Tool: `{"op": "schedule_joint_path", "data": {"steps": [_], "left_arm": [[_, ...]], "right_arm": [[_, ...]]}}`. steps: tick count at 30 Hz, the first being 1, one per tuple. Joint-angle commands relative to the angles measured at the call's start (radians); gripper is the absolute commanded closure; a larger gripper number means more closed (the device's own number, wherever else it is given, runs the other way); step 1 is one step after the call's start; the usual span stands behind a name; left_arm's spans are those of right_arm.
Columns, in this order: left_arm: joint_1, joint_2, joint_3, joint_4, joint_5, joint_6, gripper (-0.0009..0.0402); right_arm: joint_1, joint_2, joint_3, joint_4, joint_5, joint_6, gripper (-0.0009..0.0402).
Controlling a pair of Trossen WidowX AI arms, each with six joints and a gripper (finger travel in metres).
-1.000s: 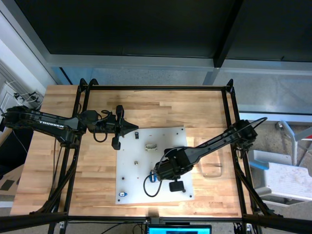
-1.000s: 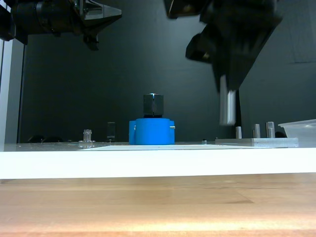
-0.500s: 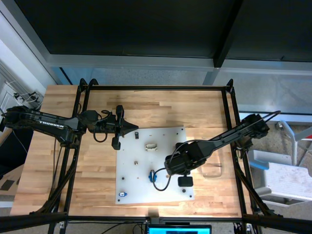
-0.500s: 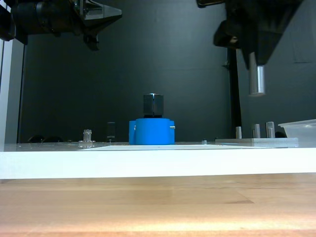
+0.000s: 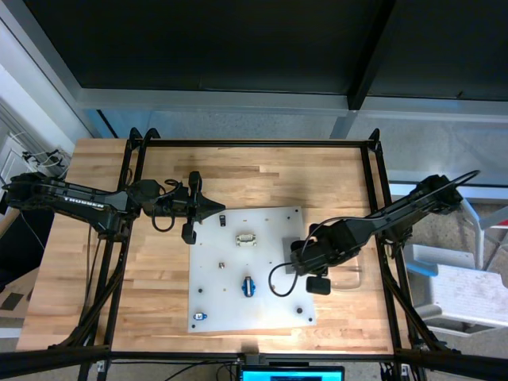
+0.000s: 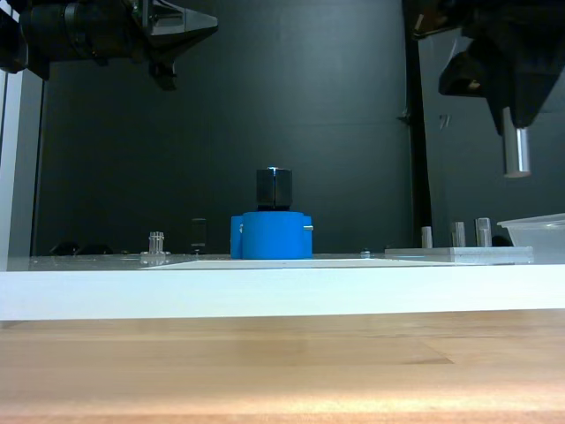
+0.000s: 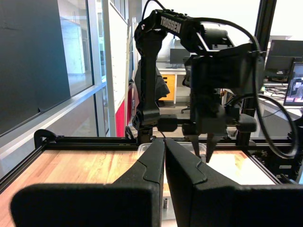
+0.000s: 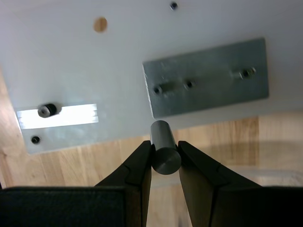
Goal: Pick the 16mm cylinder and place it in the container
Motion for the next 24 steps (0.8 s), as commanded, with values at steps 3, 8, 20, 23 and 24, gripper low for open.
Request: {"op": "schedule_joint_path", "data": {"steps": [3, 8, 20, 23, 24], "left_arm": [[0.0, 0.0, 0.0, 0.0, 0.0, 0.0, 0.0393], [0.0, 0.0, 0.0, 0.0, 0.0, 0.0, 0.0393], [0.0, 0.0, 0.0, 0.0, 0.0, 0.0, 0.0393], [0.0, 0.0, 0.0, 0.0, 0.0, 0.0, 0.0393], [0.0, 0.0, 0.0, 0.0, 0.0, 0.0, 0.0393]], "right_arm": [[0.005, -0.069, -0.073, 0.002, 0.0, 0.021, 0.0364], [0.012, -0.139, -0.145, 0.003, -0.01, 0.046, 0.0364], [0.046, -0.286, -0.274, 0.005, -0.034, 0.074, 0.0364], [0.059, -0.315, -0.31, 0.007, -0.034, 0.097, 0.0364], [0.063, -0.324, -0.32, 0.009, -0.034, 0.099, 0.0364]]}}
